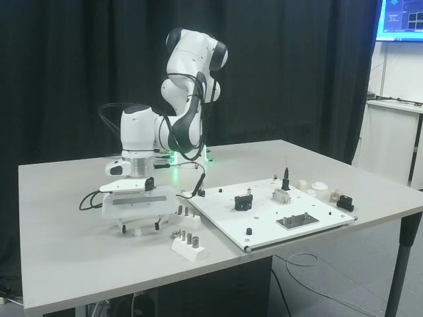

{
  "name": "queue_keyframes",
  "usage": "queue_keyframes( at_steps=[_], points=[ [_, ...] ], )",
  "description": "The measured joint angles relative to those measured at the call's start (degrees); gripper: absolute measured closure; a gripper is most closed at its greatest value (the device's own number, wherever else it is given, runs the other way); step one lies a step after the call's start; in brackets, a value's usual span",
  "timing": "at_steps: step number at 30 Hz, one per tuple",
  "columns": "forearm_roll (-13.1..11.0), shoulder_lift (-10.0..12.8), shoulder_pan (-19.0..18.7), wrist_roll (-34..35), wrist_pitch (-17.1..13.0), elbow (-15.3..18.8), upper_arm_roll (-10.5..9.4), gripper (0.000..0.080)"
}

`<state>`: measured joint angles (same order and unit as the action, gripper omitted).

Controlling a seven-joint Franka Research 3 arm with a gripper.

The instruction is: Pick small gear.

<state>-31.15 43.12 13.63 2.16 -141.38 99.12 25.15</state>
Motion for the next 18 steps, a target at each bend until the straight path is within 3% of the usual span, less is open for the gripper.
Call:
queue_keyframes(
  at_steps=[7, 8, 13, 14, 18],
  points=[
    [-0.5, 0.0, 0.1, 0.0, 0.0, 0.0, 0.00, 0.0003],
    [-0.6, 0.0, 0.1, 0.0, 0.0, 0.0, 0.00, 0.0098],
    [-1.2, 0.1, 0.1, 0.0, 0.0, 0.0, 0.06, 0.0098],
    [-1.2, 0.1, 0.1, 0.0, 0.0, 0.0, 0.07, 0.0280],
    [-1.4, 0.1, 0.1, 0.0, -0.1, 0.0, 0.07, 0.0280]
  ],
)
